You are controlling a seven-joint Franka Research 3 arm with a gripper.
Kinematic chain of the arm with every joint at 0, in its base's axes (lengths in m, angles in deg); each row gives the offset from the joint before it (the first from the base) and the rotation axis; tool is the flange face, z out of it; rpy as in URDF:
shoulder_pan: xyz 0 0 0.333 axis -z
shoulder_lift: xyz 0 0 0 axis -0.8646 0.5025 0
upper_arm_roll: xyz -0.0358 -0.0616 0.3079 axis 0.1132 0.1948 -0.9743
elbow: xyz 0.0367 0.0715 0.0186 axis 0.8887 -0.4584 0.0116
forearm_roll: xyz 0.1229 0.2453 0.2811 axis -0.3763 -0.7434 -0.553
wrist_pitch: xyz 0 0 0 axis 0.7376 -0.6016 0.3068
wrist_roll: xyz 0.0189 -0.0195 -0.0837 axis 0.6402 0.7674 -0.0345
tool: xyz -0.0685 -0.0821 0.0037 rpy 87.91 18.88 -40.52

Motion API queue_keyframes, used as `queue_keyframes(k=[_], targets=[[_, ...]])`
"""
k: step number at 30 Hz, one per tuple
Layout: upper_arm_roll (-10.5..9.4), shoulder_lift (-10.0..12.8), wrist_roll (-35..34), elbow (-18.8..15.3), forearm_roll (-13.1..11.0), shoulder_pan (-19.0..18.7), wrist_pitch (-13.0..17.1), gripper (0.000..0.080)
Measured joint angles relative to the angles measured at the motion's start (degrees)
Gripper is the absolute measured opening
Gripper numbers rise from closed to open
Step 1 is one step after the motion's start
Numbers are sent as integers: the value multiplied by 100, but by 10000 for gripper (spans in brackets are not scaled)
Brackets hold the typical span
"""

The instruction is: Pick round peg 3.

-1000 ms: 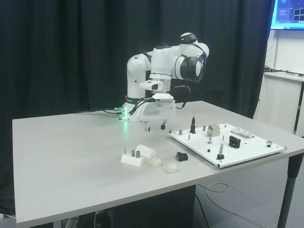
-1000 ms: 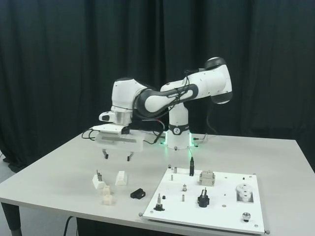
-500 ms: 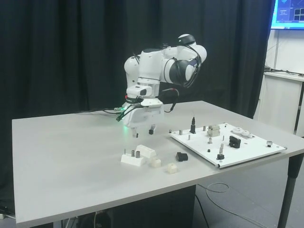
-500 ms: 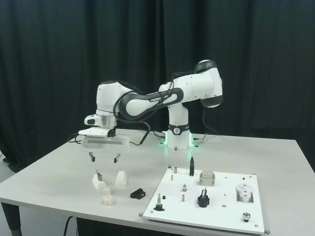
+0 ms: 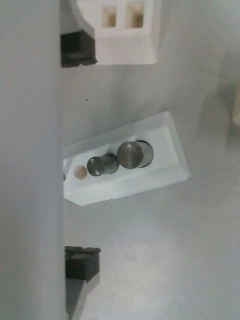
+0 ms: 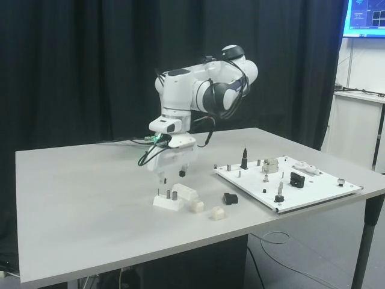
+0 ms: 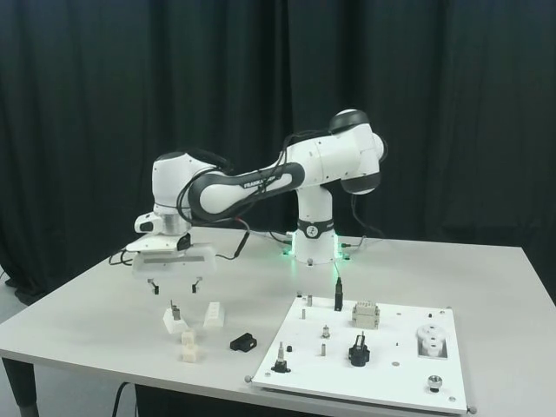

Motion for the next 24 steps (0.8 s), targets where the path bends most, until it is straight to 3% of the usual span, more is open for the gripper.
queue_keyframes(k=[24], targets=[[-506,72,406,115,22,347,195,800]])
